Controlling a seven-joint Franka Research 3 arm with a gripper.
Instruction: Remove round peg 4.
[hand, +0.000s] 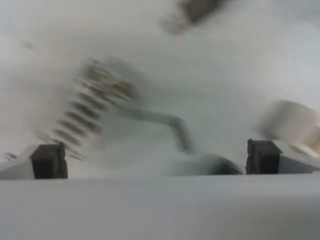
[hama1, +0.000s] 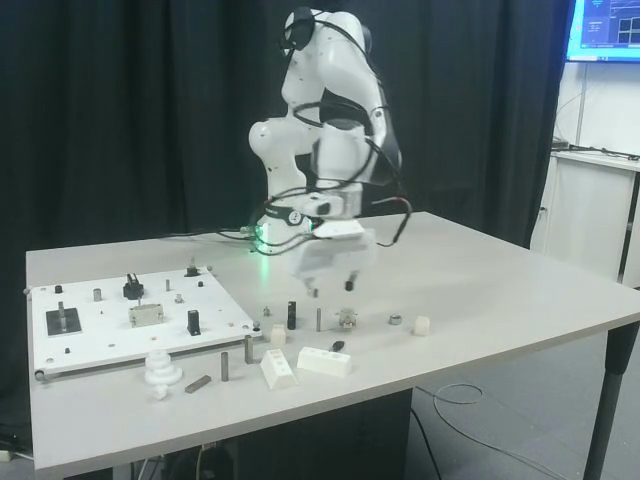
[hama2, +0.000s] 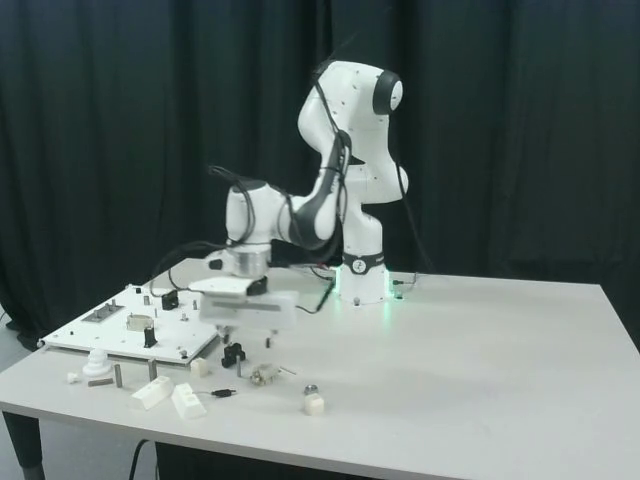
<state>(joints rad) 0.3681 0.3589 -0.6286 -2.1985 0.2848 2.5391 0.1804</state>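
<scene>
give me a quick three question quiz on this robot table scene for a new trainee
1. True or false: the gripper is holding a part.
2. Where is the gripper: A over the white board, B above loose parts beside it, C at the arm's base?
3. What kind of surface carries the white board?

Key: 1 false, the fingers are open with nothing between them. 2 B. 3 the grey table.

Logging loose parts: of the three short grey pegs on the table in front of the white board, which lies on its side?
The grey peg nearest the white ridged knob; the other two pegs stand upright.
</scene>
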